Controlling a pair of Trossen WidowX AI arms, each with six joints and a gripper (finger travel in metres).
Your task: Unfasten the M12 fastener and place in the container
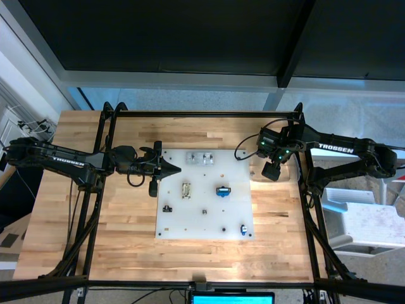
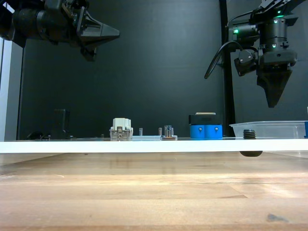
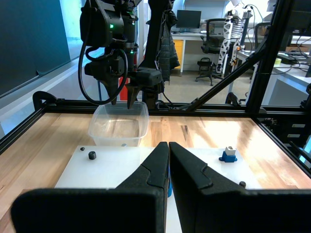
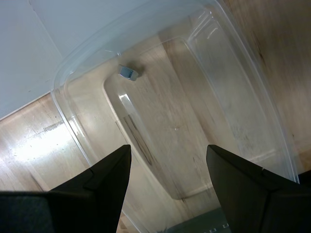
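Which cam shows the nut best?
Right wrist view: nut lies in the container, under the open right hand. Low view shows only its bare stud; high and left wrist views: can't tell. Left hand shut, parked over board's left edge.

Overhead, table-level, left pincer (image 3: 168, 144) view facing right pincer (image 3: 122, 101), both wrists showing container (image 3: 119, 128)

Bright overhead light, glare on table (image 1: 278, 190)
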